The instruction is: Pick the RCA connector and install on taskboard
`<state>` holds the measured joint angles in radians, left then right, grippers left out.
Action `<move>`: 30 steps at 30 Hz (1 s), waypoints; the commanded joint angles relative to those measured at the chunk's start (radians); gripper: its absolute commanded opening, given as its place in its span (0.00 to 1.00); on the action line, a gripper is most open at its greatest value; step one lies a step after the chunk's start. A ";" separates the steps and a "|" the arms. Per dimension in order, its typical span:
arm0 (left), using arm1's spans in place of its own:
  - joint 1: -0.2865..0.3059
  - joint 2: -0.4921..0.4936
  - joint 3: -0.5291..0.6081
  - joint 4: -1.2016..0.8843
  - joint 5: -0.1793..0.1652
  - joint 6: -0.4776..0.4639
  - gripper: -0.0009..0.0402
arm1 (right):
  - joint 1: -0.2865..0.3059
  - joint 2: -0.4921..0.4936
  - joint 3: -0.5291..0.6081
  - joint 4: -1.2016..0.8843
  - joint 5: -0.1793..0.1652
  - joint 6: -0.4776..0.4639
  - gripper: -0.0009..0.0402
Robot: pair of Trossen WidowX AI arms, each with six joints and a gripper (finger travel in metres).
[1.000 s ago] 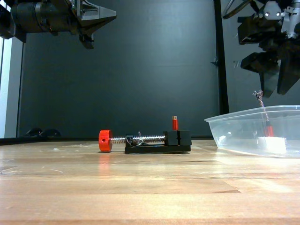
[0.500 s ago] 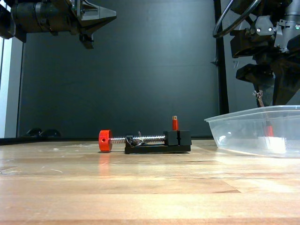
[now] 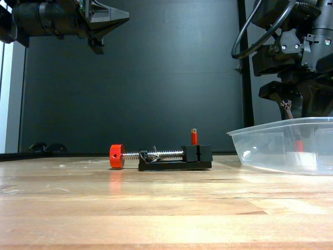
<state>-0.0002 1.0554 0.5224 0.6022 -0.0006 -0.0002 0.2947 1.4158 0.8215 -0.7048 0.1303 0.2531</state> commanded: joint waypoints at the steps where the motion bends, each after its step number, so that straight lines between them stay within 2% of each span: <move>1: 0.000 0.000 0.000 0.000 0.000 0.000 0.02 | 0.000 0.000 -0.014 0.016 0.000 0.000 0.41; 16: 0.000 0.000 0.000 0.000 0.000 0.000 0.02 | 0.000 0.000 -0.055 0.077 0.000 -0.001 0.41; 30: 0.000 0.000 0.000 0.000 0.000 0.000 0.02 | 0.000 0.000 -0.064 0.086 0.000 -0.003 0.24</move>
<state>-0.0002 1.0557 0.5228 0.6025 -0.0010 -0.0002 0.2943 1.4158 0.7578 -0.6189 0.1303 0.2493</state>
